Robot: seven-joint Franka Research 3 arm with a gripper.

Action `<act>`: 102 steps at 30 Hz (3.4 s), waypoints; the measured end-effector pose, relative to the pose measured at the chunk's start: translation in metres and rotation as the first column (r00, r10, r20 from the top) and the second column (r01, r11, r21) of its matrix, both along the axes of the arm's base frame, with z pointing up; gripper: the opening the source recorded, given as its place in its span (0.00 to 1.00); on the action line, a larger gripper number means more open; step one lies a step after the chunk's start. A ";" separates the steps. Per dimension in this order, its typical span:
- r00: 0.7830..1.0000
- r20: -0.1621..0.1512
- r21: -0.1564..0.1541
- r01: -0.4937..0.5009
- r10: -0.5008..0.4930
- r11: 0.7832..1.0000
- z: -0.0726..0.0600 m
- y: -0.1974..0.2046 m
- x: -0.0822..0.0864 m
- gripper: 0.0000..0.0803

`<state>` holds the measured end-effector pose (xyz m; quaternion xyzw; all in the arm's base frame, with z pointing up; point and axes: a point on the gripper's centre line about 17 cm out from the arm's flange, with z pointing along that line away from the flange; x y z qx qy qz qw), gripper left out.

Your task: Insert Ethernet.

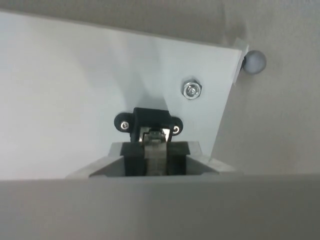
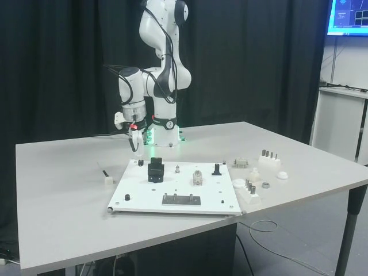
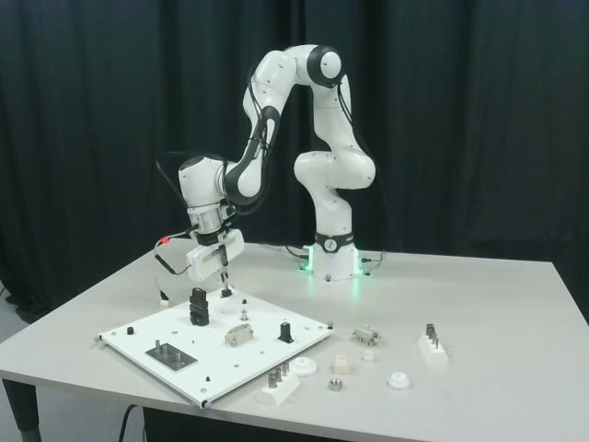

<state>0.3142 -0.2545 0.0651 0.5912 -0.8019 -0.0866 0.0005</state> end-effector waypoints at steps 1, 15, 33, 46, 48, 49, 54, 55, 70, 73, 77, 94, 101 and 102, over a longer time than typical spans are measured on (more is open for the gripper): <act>1.000 0.000 0.000 0.000 0.000 1.000 0.000 0.000 0.000 0.11; 1.000 0.003 0.006 0.011 -0.011 1.000 0.000 0.001 0.001 0.11; 1.000 -0.003 0.017 -0.001 0.001 1.000 0.001 0.006 0.000 0.11; 1.000 -0.006 0.020 -0.002 0.002 1.000 0.001 0.007 -0.001 0.11; 1.000 -0.006 0.020 -0.002 0.002 1.000 0.001 0.007 -0.001 0.11; 1.000 -0.006 0.020 -0.002 0.002 1.000 0.001 0.007 -0.001 0.11; 1.000 -0.004 0.019 -0.007 0.007 1.000 0.001 0.005 -0.001 0.11; 1.000 -0.003 0.018 -0.008 0.008 1.000 0.001 0.005 -0.001 0.11; 1.000 0.005 0.007 -0.009 0.009 1.000 0.000 -0.001 0.000 0.11; 1.000 0.006 0.008 -0.008 0.008 1.000 0.000 -0.001 0.000 0.11; 1.000 0.008 0.010 -0.003 0.003 1.000 -0.001 0.000 0.001 0.11; 1.000 0.014 0.013 -0.007 0.007 1.000 -0.001 0.000 0.002 0.11; 1.000 0.016 0.012 -0.007 0.006 1.000 -0.001 -0.001 0.002 0.11; 1.000 0.016 0.012 -0.006 0.006 1.000 -0.001 -0.001 0.002 0.11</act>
